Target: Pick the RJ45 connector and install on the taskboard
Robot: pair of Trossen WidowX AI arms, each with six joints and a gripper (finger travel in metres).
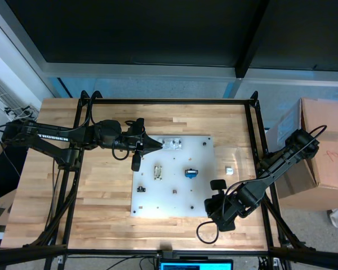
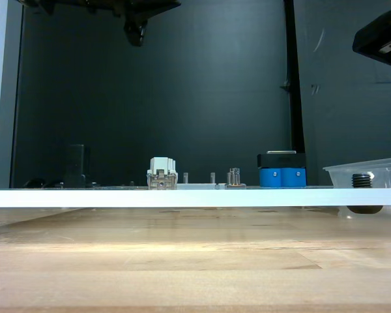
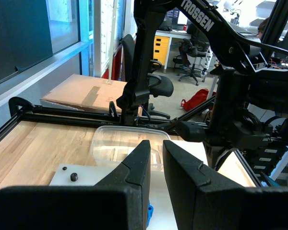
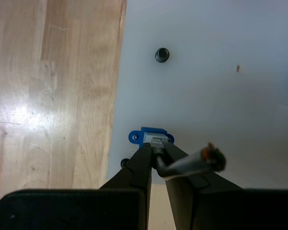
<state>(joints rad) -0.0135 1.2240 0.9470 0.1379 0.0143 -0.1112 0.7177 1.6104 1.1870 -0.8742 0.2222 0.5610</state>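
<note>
- Right pincer (image 4: 156,149), above the board's edge: matt black plastic, clamped on the plug (image 4: 157,142).
- Plug: pale, clear-looking plastic, with a grey rubbery cable stub (image 4: 187,163).
- Holder (image 4: 134,137) at that pincer's tips: smooth blue plastic.
- Board (image 4: 221,96) beneath it: smooth white, slight sheen.
- Table (image 4: 53,96) beside it: pale varnished wood.
- Left pincer (image 3: 156,143), above the board: matt black plastic, fingers slightly apart.
- Ahead of it: a glossy clear plastic tray (image 3: 115,139).
- Beyond the tray: a matt brown cardboard box (image 3: 81,93).
</note>
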